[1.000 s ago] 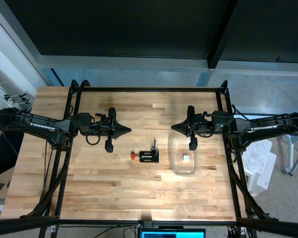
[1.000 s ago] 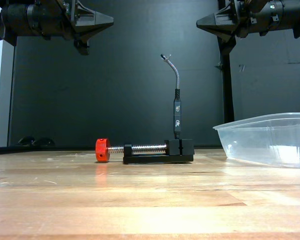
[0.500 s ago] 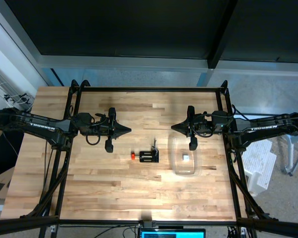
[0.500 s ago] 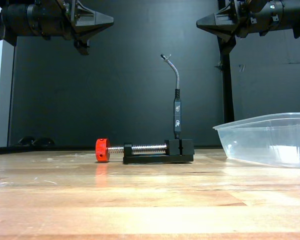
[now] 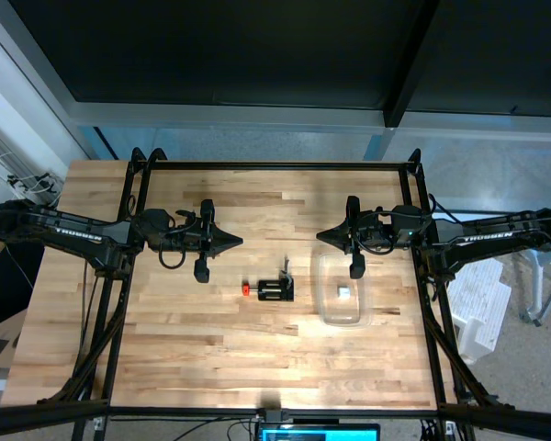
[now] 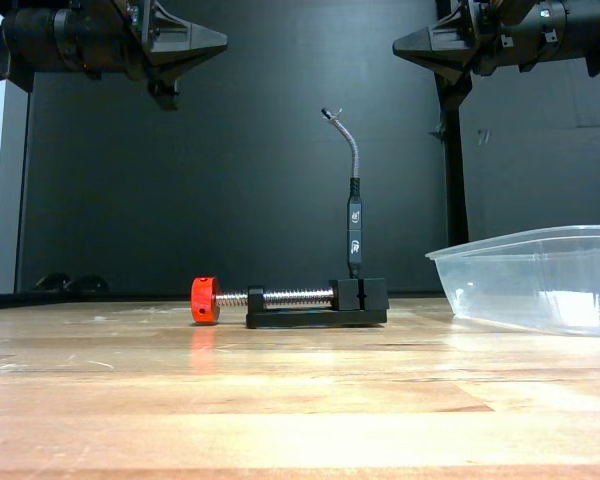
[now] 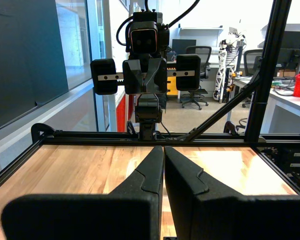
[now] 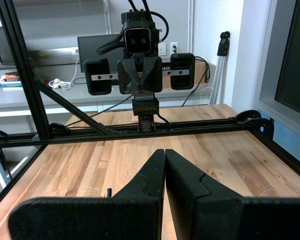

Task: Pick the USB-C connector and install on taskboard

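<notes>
The fingers [image 7: 151, 172] of the left gripper [image 5: 230, 242] are pressed together on nothing, and so is the right gripper [image 5: 326, 237]. Both hang high at mid-left and mid-right of the high view, tips facing, well apart from the taskboard [image 5: 275, 291] at centre. The USB-C connector [image 6: 353, 235] stands in the board's right end, long axis vertical, plug down, cable stub curving up-left. Installation looks done, and the next move seems only a seating check.

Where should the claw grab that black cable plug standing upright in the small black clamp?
Pinch the straight black plug body across its width, probably from the right arm's side, since its silver braided tail bends leftward above it. The shut left claw and right claw hang high at either side.
</notes>
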